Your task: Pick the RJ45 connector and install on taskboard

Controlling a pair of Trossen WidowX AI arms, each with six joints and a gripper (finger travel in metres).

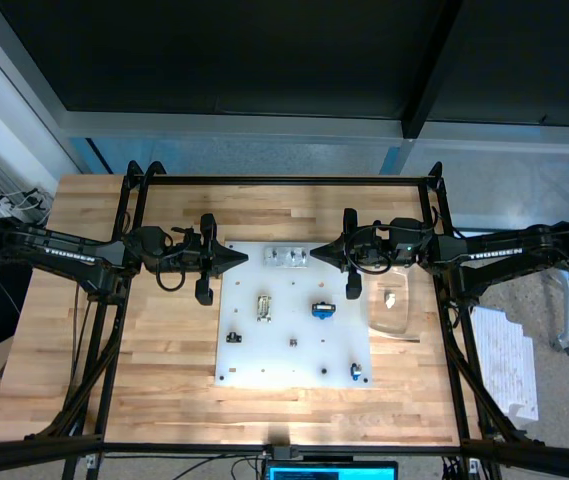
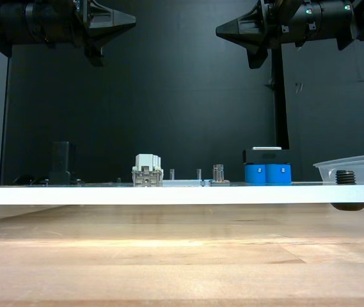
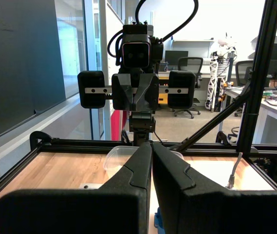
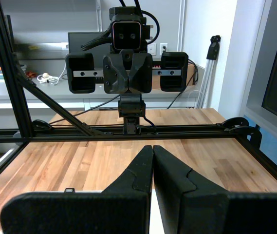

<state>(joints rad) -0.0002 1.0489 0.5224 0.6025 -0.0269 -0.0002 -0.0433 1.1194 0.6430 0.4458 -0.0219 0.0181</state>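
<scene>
— Where is the connector?

— I cannot tell. The small blue jack at the white board's near right corner shows a pale grey patch on top, too small to settle whether the plug is in it.

— And the container?

— The clear tray lies on the tabletop just off the board's right edge. It is thin see-through plastic with rounded corners. Inside it I make out one pale shape, the white block, towards the tray's far end.

— The grippers?

— The left gripper hangs high over the board's far left corner. Its black wedge-shaped fingers are pressed flat together with nothing between them. The right gripper hangs high over the board's far edge, right of the middle, pointing at the left one. Its fingers are likewise closed on each other and hold nothing.

— What else is on the board?

— A second blue part sits right of the board's middle, and a shiny metal block sits at its far edge between the two grippers. The board is smooth and matt white; the tabletop under it is pale planked wood.

— Any writing?

— White capitals along the left arm read TROSSEN. The right arm bears the same kind of lettering.
</scene>
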